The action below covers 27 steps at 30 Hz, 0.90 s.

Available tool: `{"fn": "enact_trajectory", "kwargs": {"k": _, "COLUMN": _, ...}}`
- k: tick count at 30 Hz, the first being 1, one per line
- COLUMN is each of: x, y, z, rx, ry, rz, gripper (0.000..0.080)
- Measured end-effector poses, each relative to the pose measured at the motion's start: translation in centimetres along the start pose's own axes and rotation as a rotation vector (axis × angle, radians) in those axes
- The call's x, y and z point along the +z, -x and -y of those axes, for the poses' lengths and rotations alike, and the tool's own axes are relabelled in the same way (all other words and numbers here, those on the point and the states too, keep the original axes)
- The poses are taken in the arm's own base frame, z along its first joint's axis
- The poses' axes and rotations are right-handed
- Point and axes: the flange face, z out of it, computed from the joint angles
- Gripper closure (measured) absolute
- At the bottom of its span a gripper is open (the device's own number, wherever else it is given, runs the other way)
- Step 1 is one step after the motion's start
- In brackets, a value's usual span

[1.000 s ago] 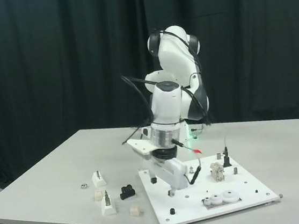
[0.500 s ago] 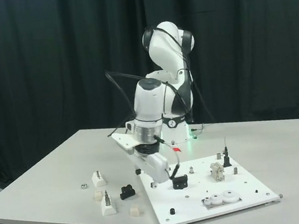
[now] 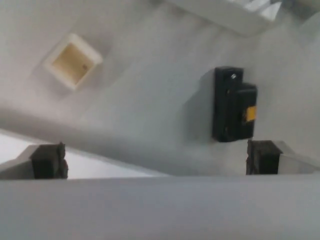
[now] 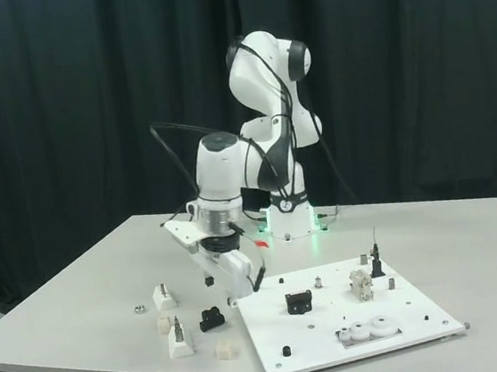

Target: Pick D-SUB.

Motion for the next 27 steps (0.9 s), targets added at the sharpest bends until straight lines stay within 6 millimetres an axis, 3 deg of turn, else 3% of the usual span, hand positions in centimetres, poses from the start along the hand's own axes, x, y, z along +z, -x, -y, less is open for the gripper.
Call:
{"fn": "enact_trajectory", "kwargs": {"k": 19, "x": 1.9, "y": -6.0, "z": -1.6, "rx": 0.054, "ry": -0.136, "rz": 0.000, "gripper": 0.0003}}
{"fn": "enact_trajectory", "kwargs": {"k": 27, "x": 2.5, "y": -7.5, "z": -2.0, "rx": 0.044, "ry": -0.147, "rz": 0.014, "gripper": 0.0003}}
